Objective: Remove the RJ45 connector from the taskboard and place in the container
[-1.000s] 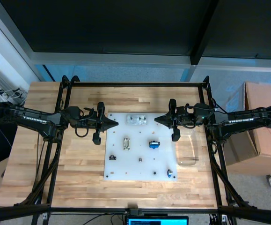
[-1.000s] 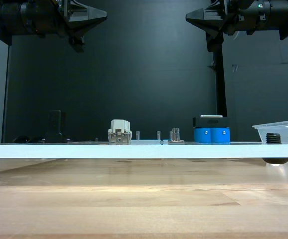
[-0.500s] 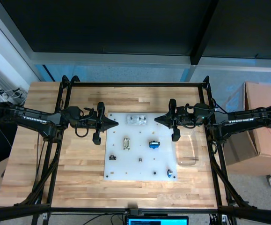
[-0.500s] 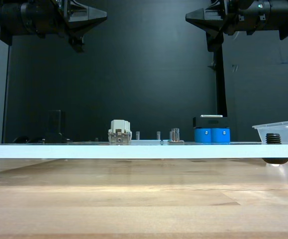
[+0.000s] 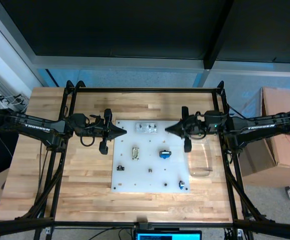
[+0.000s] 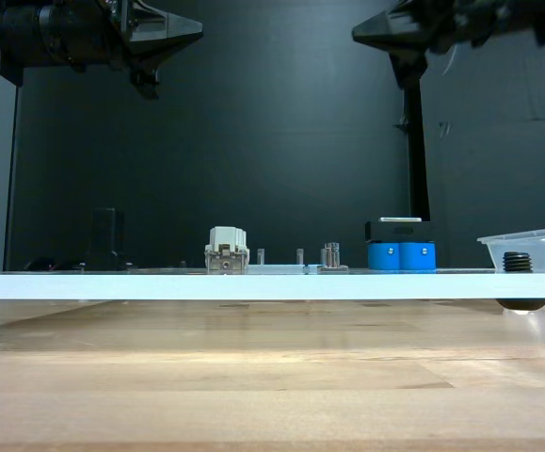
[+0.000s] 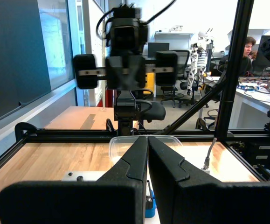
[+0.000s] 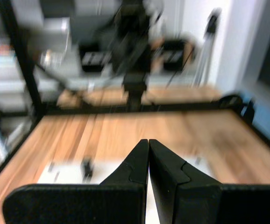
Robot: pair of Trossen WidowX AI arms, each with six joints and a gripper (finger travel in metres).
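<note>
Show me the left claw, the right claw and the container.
left claw (image 5: pixel 125 132), high view, shut fingertips, high over the taskboard (image 5: pixel 139 182) left edge
right claw (image 5: pixel 166 129), high view, shut fingertips, high over its far right
container (image 5: pixel 200 175), high view, near rim

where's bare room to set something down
Bare wood: between taskboard and near edge, and left of the board. Crowded: board's middle; container at its right. Both shut, left gripper and right gripper hang above its far corners.
</note>
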